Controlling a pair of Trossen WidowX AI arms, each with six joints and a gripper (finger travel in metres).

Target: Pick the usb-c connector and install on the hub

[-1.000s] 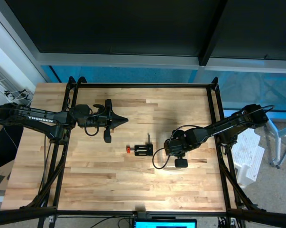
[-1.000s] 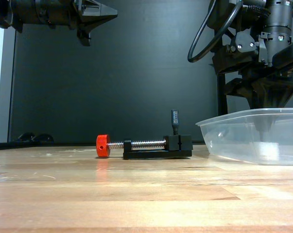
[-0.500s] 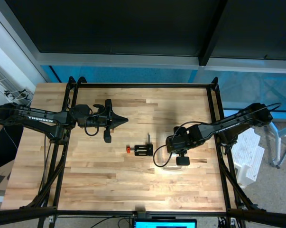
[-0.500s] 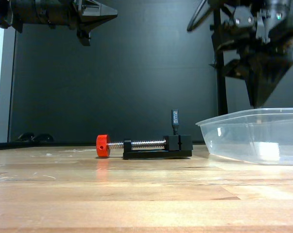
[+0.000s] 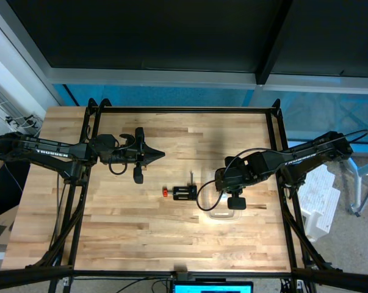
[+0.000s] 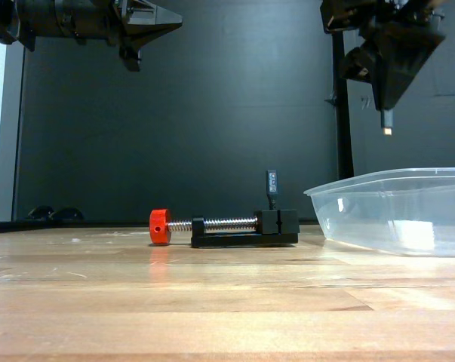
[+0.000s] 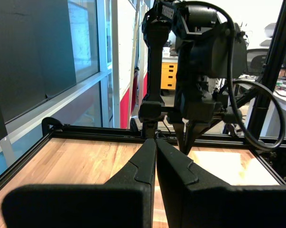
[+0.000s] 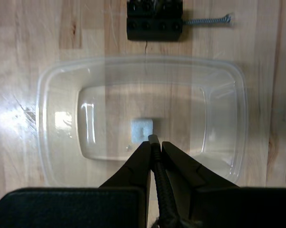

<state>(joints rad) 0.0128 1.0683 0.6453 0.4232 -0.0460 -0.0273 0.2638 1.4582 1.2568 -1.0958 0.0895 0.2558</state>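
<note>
The hub (image 5: 184, 193) is a small black block with an orange-red knob (image 6: 160, 226), lying on the wooden table left of the clear tray; it also shows as the hub (image 6: 246, 228) and the hub (image 8: 154, 21). A short black piece (image 6: 271, 183) stands upright on it. My right gripper (image 6: 384, 105) hangs above the tray, shut on the usb-c connector (image 6: 386, 122), whose tip points down. The connector (image 8: 153, 139) sits between the right gripper (image 8: 154, 145) fingers. My left gripper (image 5: 162, 154) is shut and empty, parked high at the left, well away from the hub.
The clear plastic tray (image 6: 340, 211) stands right of the hub, directly under the right gripper; a small white square (image 8: 142, 130) lies on its floor. A black frame (image 5: 275, 140) borders the table.
My right gripper has risen out of the tray with the usb-c connector and now hangs above the rim. The left arm and the hub have not moved.
</note>
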